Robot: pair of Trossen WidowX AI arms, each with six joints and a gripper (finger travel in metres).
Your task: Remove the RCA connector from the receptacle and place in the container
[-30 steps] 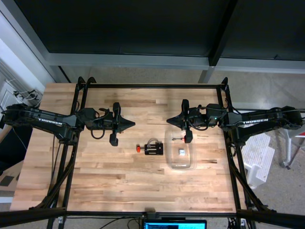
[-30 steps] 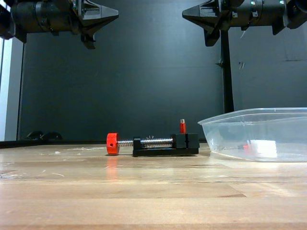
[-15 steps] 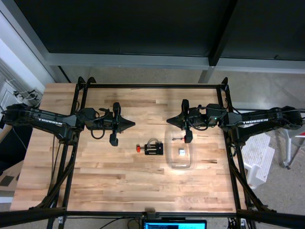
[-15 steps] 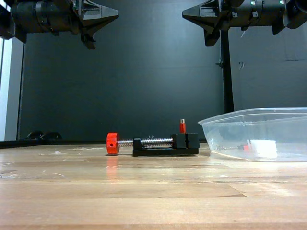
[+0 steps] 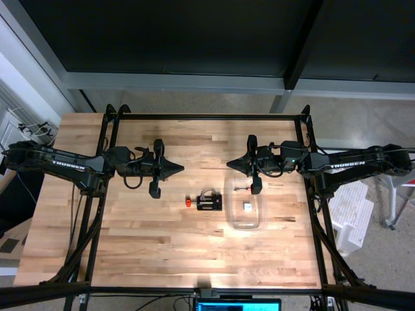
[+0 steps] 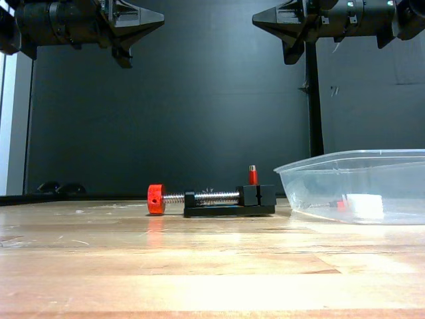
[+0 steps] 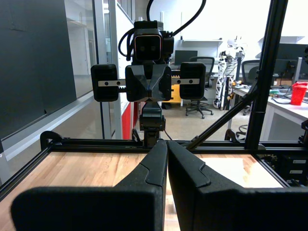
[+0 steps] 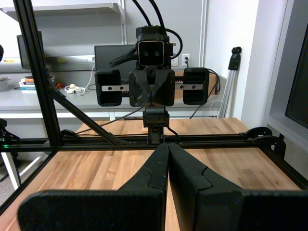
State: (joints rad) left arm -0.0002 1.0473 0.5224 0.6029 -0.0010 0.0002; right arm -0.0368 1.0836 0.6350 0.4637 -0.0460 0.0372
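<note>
The RCA connector (image 5: pixel 243 188) lies flat inside the container (image 5: pixel 247 227), at its far end; in the low view its red part (image 6: pixel 340 205) shows through the clear wall (image 6: pixel 372 174). The receptacle (image 5: pixel 209 201) stands on the table just left of the container, red knob pointing left, with a short red post (image 6: pixel 252 175) upright on it. My left gripper (image 5: pixel 181 169) hovers high over the table's left half, shut and empty. My right gripper (image 5: pixel 229 164) hovers high beyond the container's far end, also shut and empty. The two tips point at each other.
A small whitish square piece (image 5: pixel 248 206) lies in the container near its middle. A black frame (image 5: pixel 207 117) runs around the wooden table (image 5: pixel 162 246). Each wrist view shows the other arm (image 7: pixel 153 77) (image 8: pixel 154 79) facing it.
</note>
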